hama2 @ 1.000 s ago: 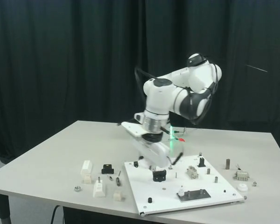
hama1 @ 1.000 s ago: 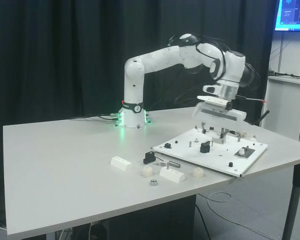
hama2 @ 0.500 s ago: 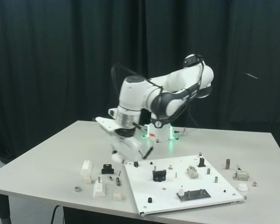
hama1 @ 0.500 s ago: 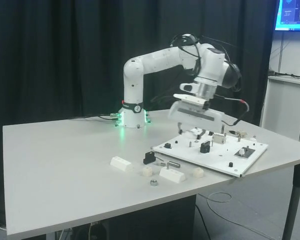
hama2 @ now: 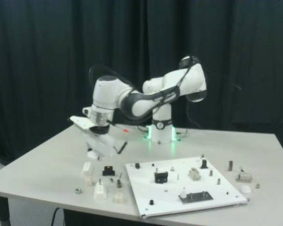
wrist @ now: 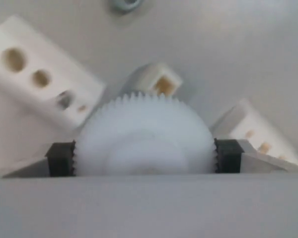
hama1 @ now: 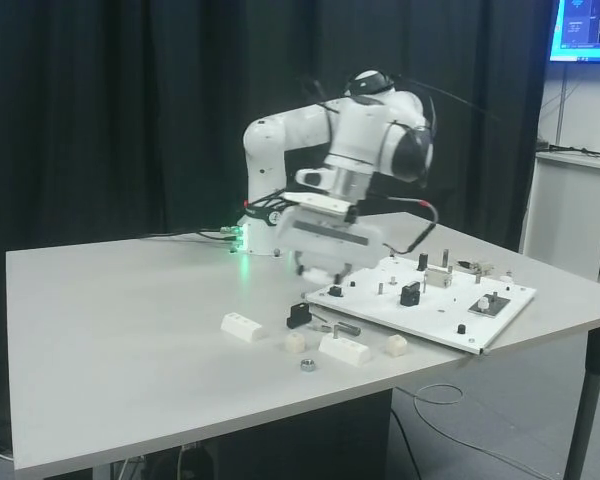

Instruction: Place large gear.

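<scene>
Between the black fingertips [wrist: 60, 158] of the end effector [wrist: 145, 159] sits the large gear [wrist: 144, 136] — white, toothed, clamped at both sides and held above the grey surface [hama1: 120, 310]. Beneath it lie white blocks: one with round holes [wrist: 42, 82], a small one with a square socket [wrist: 156, 82], another [wrist: 253, 134] just beside. Well off to one side rests the white assembly board [hama2: 188, 188].

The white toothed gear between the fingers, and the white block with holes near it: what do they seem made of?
The white toothed gear looks like matte moulded plastic, with fine even teeth and no shine. The white block with holes looks like similar dull plastic, though this is uncertain.
</scene>
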`<action>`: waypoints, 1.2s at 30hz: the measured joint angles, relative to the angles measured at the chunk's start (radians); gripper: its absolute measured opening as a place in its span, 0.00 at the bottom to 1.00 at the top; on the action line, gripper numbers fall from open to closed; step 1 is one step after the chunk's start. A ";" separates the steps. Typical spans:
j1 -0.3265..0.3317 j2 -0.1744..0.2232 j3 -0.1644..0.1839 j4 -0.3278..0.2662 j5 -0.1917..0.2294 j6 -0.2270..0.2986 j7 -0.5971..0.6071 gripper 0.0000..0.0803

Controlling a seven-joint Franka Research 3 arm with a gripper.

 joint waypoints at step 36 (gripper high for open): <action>-0.435 0.046 0.183 0.211 0.204 0.063 -0.332 0.74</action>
